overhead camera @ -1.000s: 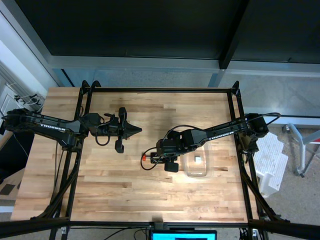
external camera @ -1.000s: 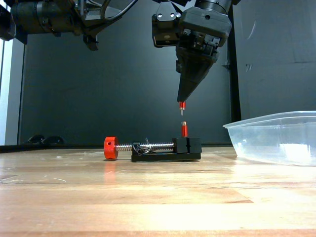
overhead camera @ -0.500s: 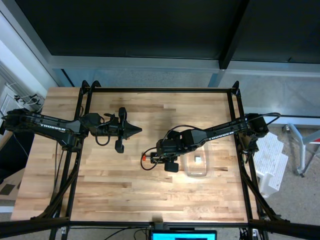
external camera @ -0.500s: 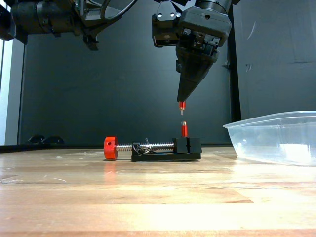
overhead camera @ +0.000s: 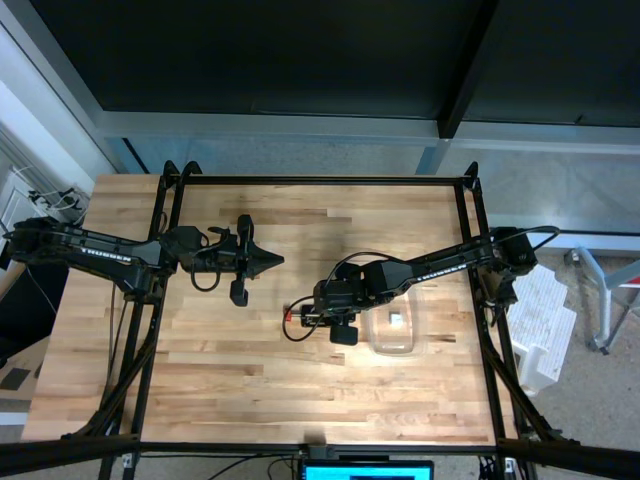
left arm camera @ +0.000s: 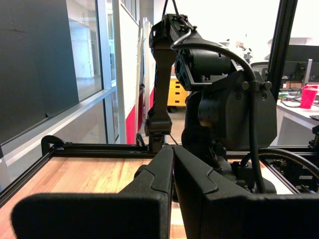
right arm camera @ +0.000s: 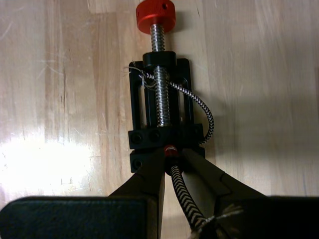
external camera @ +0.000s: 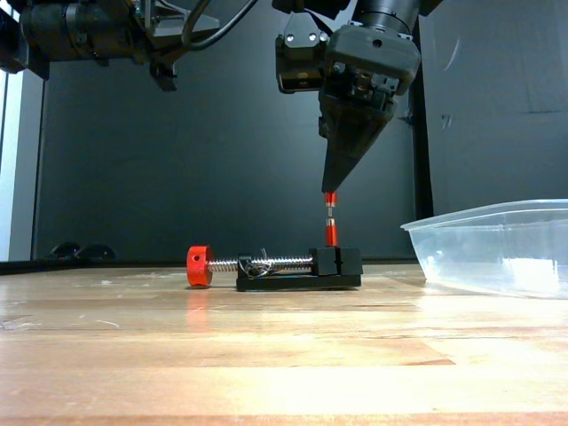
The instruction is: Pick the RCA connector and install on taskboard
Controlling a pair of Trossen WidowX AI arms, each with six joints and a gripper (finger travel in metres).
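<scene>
One RCA connector [external camera: 330,201] lowered to taskboard [external camera: 299,271] — right gripper [external camera: 330,189] jaws pinch it | left gripper [overhead camera: 278,261] parked aloft, closed

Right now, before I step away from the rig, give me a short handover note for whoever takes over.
Left gripper: parked well to the left of the taskboard, jaws shut, nothing seen in them.
Right gripper: pointing straight down over the taskboard, jaws shut on the RCA connector. Its braided cable runs back between the jaws.
Done: connector picked and lined up above the taskboard's upright red socket. Its tip is at the socket's top; contact is too close to call.
To do: press the connector down until seated, open the jaws, withdraw.
</scene>
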